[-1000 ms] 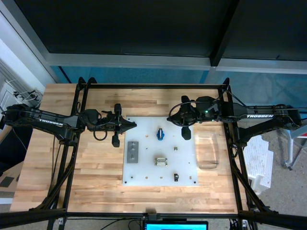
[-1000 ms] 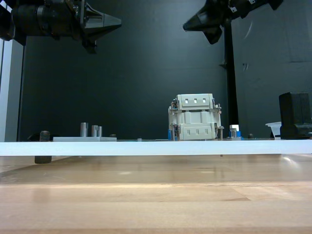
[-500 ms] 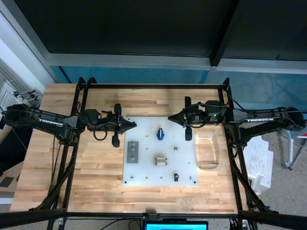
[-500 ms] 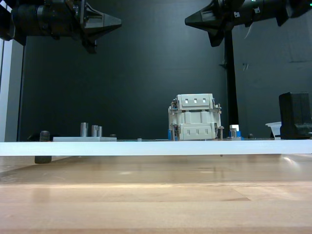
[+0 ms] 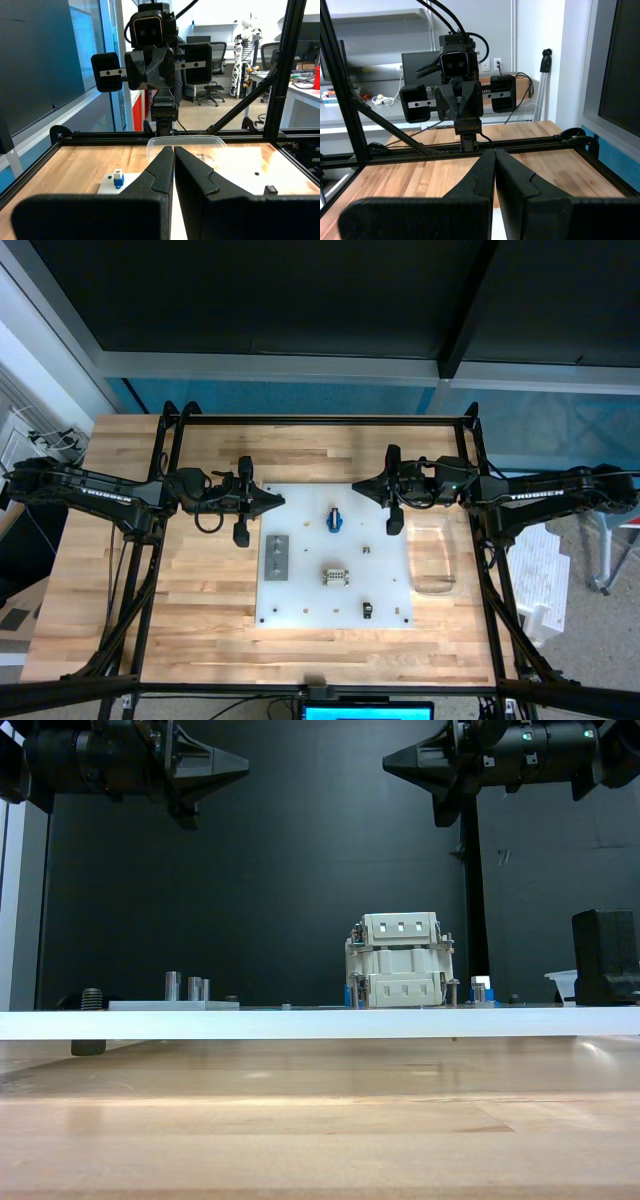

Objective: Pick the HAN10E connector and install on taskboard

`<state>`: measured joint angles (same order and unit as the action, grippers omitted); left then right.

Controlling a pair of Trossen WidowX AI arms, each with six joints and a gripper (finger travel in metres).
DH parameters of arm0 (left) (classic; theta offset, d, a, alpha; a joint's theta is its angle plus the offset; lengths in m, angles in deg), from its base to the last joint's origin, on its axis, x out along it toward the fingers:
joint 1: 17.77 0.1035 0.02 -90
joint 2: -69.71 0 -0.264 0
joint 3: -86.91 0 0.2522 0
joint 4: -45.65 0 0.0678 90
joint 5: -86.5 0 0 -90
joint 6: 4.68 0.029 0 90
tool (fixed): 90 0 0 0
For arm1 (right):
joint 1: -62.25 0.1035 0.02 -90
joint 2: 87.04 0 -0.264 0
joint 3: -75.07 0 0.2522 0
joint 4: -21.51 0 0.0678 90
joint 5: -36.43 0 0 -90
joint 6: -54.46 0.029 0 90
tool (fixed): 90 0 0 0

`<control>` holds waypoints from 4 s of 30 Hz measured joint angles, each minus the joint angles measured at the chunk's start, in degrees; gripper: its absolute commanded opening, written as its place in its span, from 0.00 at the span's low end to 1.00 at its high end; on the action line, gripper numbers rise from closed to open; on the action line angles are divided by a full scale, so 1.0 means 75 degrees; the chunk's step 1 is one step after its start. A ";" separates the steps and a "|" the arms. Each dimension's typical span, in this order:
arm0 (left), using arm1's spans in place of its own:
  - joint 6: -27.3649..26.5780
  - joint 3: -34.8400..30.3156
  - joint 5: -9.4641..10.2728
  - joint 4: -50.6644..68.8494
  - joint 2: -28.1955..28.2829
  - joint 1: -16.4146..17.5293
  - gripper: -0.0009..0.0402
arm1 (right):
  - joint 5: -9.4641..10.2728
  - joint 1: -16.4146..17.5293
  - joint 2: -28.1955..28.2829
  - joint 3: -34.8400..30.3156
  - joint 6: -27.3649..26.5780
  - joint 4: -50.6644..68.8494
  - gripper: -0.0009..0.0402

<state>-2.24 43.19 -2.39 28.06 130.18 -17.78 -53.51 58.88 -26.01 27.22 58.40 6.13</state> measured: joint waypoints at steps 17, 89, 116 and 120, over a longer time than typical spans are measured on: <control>0.0003 0.0000 0.0000 0.0000 0.0000 0.0000 0.02 | 0.0000 0.0073 -0.0003 0.0533 -0.0026 -0.0420 0.02; 0.0003 0.0000 0.0000 0.0000 0.0000 0.0000 0.02 | 0.0000 0.0300 0.0023 0.0224 -0.0026 0.0029 0.02; 0.0000 0.0003 0.0000 0.0000 0.0000 0.0000 0.02 | -0.0003 0.0300 0.0026 0.0227 -0.0026 0.0032 0.02; 0.0003 0.0003 0.0000 0.0000 0.0000 0.0000 0.02 | -0.0003 0.0300 0.0023 0.0227 -0.0026 0.0032 0.02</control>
<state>-2.22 43.21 -2.39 28.06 130.18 -17.78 -53.54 61.13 -25.83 28.92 58.20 6.37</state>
